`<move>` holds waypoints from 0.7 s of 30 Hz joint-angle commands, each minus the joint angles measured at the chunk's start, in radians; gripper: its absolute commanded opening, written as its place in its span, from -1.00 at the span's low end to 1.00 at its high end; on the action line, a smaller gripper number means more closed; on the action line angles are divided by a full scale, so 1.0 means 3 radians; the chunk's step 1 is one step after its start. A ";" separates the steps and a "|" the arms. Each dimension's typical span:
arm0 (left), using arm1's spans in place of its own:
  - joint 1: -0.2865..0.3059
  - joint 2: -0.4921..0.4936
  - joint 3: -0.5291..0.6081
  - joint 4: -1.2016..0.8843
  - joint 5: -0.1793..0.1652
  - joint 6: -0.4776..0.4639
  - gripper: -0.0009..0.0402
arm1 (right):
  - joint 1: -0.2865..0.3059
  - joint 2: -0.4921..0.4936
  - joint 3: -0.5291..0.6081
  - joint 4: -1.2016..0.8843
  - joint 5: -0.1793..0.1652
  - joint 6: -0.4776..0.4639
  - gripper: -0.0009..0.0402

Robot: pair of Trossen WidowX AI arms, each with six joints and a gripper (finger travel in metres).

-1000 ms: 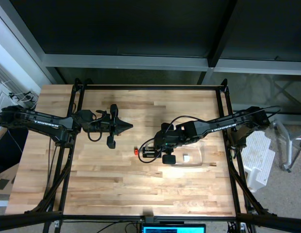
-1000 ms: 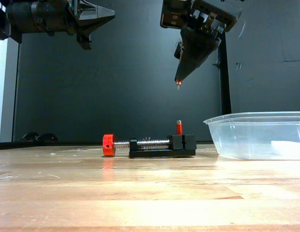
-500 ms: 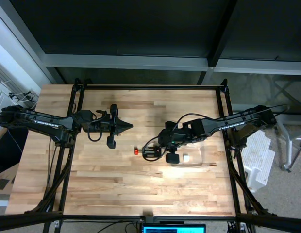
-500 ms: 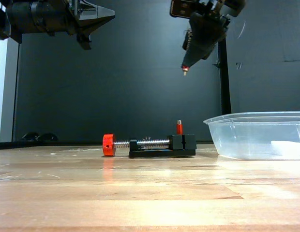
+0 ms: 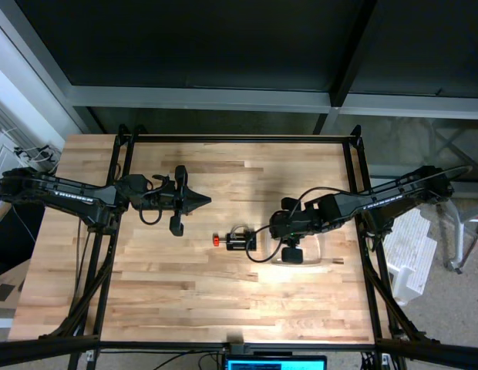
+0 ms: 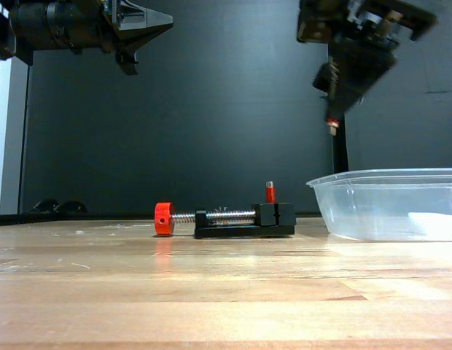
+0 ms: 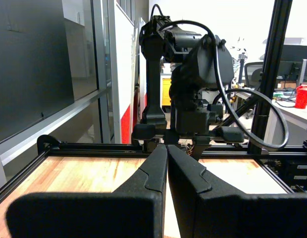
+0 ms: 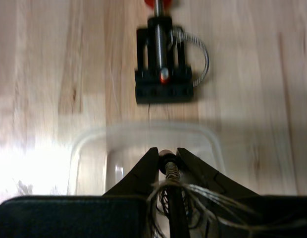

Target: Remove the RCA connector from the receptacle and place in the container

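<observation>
The right hand (image 6: 332, 120), seemingly gripping the RCA connector (image 8: 166, 156), swung from above the receptacle (image 6: 244, 219) to over the container (image 6: 386, 177).

RCA connector (image 6: 332, 128): slim, reddish with a metallic end, pinched tip-down in right gripper (image 8: 165, 150), high above the receptacle (image 6: 244, 219) and off to its capless side.
Receptacle: black block lying flat on bench (image 6: 211, 292), red-orange cap (image 6: 163, 219) at one end.
Container (image 6: 386, 208): clear tray just beside receptacle's capless end, apart from it. Connector hangs over its receptacle-side rim.
Left gripper (image 5: 202, 200): closed, raised, well beyond receptacle's cap end.
</observation>
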 commanded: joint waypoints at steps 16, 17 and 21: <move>0.0001 0.0001 0.0001 0.0001 0.0001 0.0001 -0.96 | 0.0121 -0.0469 -0.0637 -0.0027 0.0085 0.0310 -0.70; 0.0000 0.0001 0.0001 0.0001 0.0000 0.0000 -0.96 | 0.0126 -0.0468 -0.0637 -0.0025 0.0086 0.0309 -0.66; 0.0001 0.0001 0.0001 0.0001 0.0001 0.0000 -0.96 | 0.0127 -0.0469 -0.0637 -0.0015 0.0107 0.0309 -0.54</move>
